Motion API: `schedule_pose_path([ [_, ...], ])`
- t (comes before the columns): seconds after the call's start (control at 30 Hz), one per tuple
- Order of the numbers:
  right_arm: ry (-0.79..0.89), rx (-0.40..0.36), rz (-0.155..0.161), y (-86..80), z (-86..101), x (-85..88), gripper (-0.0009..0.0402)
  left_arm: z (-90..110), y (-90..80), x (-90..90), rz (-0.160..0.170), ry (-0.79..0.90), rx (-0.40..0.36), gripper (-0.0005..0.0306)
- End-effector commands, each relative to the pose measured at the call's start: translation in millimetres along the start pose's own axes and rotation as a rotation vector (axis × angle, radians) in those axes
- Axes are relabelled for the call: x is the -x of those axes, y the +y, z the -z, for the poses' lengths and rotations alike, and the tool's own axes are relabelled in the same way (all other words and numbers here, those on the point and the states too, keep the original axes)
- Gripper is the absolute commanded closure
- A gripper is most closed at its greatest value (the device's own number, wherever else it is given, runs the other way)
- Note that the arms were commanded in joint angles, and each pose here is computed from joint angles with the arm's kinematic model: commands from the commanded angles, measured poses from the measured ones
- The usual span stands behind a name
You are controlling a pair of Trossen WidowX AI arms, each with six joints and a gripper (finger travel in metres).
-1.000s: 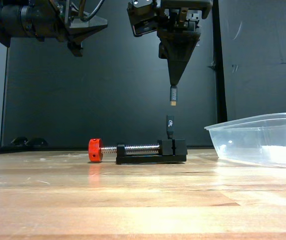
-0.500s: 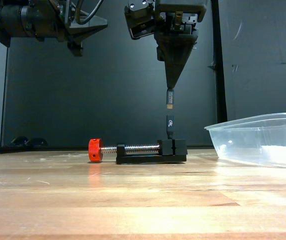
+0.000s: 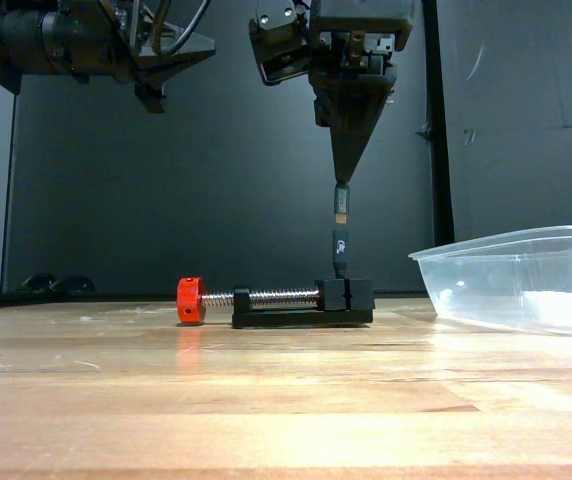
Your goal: Pick the USB-C connector and install on taskboard
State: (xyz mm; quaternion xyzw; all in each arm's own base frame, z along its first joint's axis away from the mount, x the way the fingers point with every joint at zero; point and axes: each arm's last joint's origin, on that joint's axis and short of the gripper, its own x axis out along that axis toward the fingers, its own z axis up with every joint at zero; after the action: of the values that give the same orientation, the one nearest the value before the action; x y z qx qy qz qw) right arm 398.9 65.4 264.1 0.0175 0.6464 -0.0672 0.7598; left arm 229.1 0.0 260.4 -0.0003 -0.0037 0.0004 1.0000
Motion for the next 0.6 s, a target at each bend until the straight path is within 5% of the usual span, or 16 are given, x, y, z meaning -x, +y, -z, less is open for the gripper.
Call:
schedule_pose_path([
  [0.03, -0.002, 0.000, 0.000, 0.4, -0.9, -1.6, 0.0394, -0.1, 0.1, 0.0, 0.000, 0.000, 0.000, 0.0300],
  [0.6, 0.006, -0.004, -0.002, 1.3, -1.4, -6.7, 0.0394, -0.2, 0.0, 0.0, 0.000, -0.001, 0.000, 0.0300],
])
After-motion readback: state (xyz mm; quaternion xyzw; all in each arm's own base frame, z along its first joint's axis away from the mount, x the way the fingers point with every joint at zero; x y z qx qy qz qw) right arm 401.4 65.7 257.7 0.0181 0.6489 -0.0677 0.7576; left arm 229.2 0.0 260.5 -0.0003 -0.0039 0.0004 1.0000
